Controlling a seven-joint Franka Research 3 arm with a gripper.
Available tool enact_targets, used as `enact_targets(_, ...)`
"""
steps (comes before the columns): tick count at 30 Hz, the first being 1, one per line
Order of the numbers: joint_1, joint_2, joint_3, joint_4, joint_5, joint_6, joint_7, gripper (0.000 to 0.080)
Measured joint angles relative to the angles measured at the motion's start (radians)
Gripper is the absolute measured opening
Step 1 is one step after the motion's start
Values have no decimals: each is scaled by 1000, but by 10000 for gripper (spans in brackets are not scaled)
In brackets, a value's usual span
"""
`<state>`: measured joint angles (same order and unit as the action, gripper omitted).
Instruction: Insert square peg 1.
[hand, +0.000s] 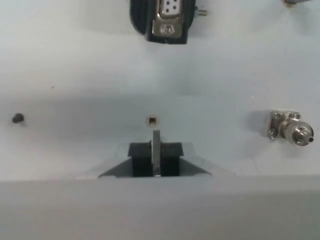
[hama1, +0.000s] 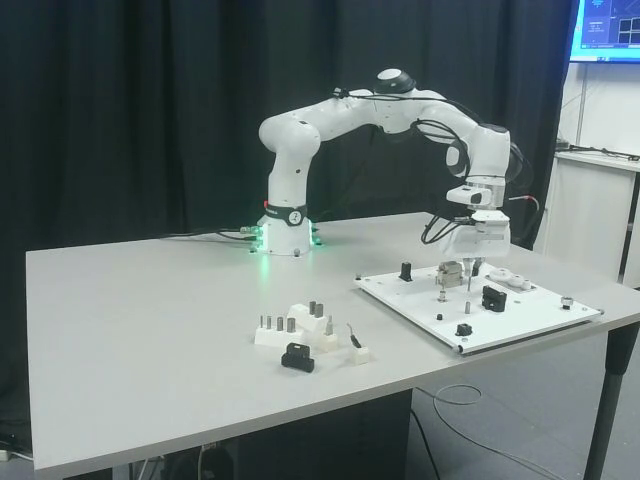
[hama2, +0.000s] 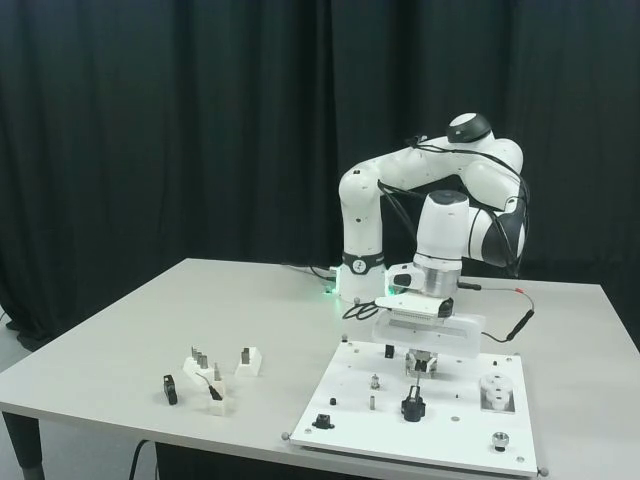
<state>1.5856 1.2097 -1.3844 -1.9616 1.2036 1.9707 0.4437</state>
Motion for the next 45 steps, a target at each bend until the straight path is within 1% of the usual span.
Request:
enact_targets(6,0,0,0,2,0,8,17,30)
enact_targets(13,-5,2,6,2,0,28,35,30)
enact_targets(25,-14,10,30,5,0,59,36,30)
enact_targets(31,-13,10,29,9,-4,59,36,30)
enact_targets(39,-11,10,24,10,-26,59,36,30)
enact_targets(45,-11,10,24,10,-33,57,36,30)
